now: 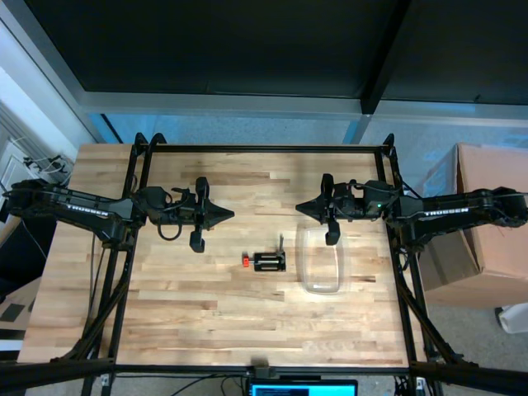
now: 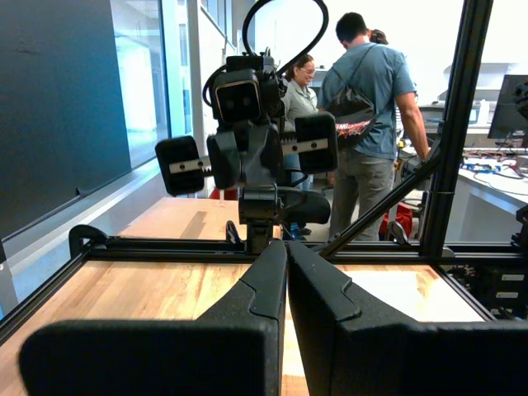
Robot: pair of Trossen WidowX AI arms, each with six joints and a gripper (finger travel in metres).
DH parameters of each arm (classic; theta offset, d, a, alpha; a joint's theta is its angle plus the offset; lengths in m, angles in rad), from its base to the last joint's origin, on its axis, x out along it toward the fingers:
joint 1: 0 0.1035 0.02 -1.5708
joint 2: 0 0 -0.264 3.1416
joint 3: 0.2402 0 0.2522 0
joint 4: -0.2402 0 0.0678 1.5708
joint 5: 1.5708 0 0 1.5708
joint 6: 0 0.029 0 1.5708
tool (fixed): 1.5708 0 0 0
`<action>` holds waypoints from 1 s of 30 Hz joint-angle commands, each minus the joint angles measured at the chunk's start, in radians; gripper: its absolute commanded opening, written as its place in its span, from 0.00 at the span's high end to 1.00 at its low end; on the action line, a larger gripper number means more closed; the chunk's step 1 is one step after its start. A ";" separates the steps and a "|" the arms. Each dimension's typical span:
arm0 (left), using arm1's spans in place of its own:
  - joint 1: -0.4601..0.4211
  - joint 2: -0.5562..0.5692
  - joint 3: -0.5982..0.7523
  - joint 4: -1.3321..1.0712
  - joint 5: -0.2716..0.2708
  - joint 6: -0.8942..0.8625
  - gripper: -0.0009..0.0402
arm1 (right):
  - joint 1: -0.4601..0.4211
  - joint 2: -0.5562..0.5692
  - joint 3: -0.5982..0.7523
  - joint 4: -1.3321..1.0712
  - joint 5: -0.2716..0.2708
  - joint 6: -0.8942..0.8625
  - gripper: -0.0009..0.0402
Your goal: Remove the USB-C connector from the USB-C receptacle and place in the container
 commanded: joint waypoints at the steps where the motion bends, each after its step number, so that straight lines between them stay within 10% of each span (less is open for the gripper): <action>1: 0.000 0.000 0.000 0.000 0.000 0.000 0.98 | 0.031 0.002 0.079 -0.231 0.000 -0.039 0.98; 10: 0.000 0.000 0.000 0.000 0.000 0.000 0.98 | 0.219 0.130 0.390 -0.875 0.159 -0.093 0.98; 17: 0.000 0.000 0.000 0.000 0.000 0.000 0.98 | 0.259 0.267 0.594 -1.137 0.161 -0.066 0.92; 30: 0.000 0.000 0.000 0.000 0.000 0.000 0.98 | 0.265 0.502 0.900 -1.455 0.159 -0.037 0.49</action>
